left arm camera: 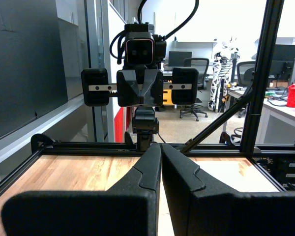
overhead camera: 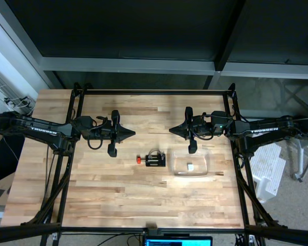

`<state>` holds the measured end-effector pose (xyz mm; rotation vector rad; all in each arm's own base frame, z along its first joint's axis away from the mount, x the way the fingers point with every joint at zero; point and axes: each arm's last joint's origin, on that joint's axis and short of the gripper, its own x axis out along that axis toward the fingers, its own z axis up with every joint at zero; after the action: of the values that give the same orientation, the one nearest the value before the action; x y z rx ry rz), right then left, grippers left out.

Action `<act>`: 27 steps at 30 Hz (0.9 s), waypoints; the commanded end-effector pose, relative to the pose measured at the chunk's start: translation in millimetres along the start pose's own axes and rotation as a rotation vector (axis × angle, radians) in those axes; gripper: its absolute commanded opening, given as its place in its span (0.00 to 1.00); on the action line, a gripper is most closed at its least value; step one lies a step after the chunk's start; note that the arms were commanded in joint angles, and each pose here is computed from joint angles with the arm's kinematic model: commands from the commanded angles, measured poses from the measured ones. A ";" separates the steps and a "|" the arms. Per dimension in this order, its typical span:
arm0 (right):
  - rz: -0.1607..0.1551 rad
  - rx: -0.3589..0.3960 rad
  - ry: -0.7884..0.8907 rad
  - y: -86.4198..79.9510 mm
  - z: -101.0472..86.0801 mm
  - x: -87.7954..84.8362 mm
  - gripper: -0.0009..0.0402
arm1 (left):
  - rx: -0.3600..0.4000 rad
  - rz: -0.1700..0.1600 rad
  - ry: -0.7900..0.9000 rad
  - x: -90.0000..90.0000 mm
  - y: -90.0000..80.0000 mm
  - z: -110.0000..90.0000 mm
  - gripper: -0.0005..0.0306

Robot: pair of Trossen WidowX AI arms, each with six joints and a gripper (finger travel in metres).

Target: Remove the RCA connector from the receptacle and place in the container

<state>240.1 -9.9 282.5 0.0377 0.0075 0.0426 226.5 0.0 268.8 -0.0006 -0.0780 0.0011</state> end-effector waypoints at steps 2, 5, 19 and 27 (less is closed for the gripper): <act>0.007 0.019 0.142 2.7 6.5 2.8 0.02 | 0.000 0.000 0.000 0.0 0.0 0.1 0.02; 0.007 0.031 0.272 4.3 11.5 2.4 0.02 | 0.000 0.000 0.000 0.0 0.0 0.1 0.02; -0.059 0.031 0.658 19.8 29.1 -8.4 0.02 | 0.000 0.000 0.000 0.0 0.1 0.1 0.02; -0.061 0.001 0.862 33.6 23.5 11.3 0.02 | 0.000 0.000 0.000 0.0 0.1 0.1 0.02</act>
<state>246.1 20.8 308.6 0.0178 0.8406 -0.0102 226.5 0.0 268.9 -0.0006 -0.0784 0.0007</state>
